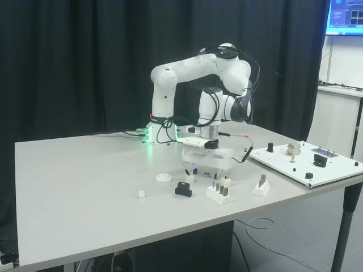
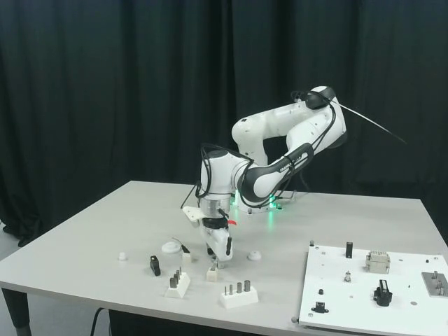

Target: Pick bolt 4.

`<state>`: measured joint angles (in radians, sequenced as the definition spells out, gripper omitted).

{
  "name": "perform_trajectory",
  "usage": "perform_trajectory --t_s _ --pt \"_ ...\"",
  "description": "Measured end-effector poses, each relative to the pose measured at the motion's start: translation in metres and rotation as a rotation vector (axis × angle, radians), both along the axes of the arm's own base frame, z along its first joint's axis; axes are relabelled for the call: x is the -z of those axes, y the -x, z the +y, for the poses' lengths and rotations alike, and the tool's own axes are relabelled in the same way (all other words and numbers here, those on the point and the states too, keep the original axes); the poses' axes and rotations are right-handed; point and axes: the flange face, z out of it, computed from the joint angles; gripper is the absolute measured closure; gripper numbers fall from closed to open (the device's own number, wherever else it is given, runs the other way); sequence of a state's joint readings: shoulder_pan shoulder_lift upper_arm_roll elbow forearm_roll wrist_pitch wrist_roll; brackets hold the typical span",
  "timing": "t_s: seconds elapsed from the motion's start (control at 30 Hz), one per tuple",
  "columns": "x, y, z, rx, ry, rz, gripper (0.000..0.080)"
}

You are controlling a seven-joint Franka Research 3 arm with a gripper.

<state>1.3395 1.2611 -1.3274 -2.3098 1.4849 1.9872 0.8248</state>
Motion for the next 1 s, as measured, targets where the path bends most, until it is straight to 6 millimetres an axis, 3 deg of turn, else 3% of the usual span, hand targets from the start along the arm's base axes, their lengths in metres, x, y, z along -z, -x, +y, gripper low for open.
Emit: perform_trajectory --t_s 0.13,0.17,0.3,0.33,0.5,0.53,0.7,0.73,1.0 --pt "0.000 0.000 0.000 0.000 0.002 -0.002 0.0003" --pt "0.000 0.000 0.000 0.002 0.001 -0.003 0.0124" --pt "0.001 -0.001 0.000 0.016 -0.008 -0.011 0.0124" --pt "0.001 -0.001 0.000 0.018 -0.009 -0.012 0.0286" --pt "0.001 -0.001 -0.001 0.021 -0.013 -0.014 0.0286" --pt "0.001 -0.001 -0.001 0.022 -0.013 -0.014 0.0468" --pt "0.000 -0.001 -0.001 0.028 -0.014 -0.015 0.0468" --pt "0.000 -0.001 -0.001 0.028 -0.014 -0.015 0.0576" --pt "-0.009 -0.004 -0.002 0.029 -0.015 -0.031 0.0576"
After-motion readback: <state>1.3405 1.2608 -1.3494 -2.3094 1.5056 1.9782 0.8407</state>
